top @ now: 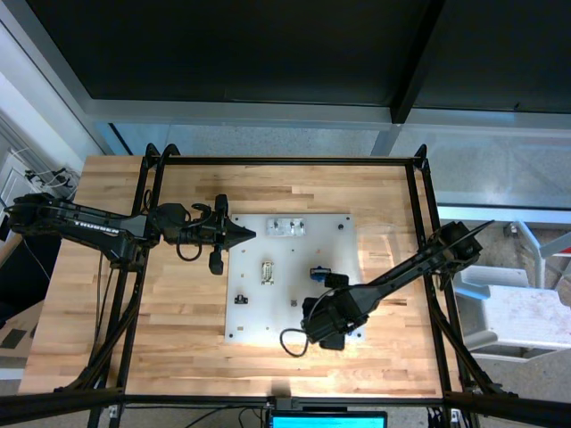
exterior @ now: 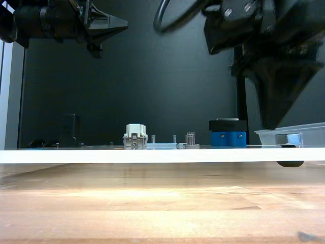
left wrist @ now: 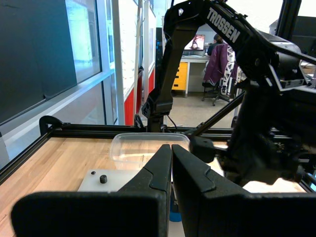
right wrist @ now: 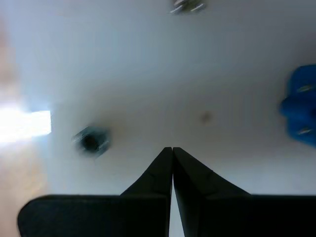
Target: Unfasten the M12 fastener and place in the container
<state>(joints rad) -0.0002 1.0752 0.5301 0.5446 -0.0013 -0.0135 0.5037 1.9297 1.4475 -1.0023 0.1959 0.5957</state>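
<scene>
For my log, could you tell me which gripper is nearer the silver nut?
Right. The right gripper hangs shut just beside the silver nut; the left gripper sits shut across the board, over its far left edge.

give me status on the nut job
Left gripper shut, parked at white board's left. Right gripper shut, empty. M12 nut beside it on board, outside container. Nothing blocking.

Arms matte black; white TROSSEN lettering [top: 94, 228]; looped black cables [top: 293, 343]; left gripper [left wrist: 171, 146], right gripper [right wrist: 172, 148]: tapered wedge fingers.

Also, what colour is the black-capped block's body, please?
Block: blue, clearest in low view. Left gripper hovers over board's far left; right gripper over its near right.
</scene>
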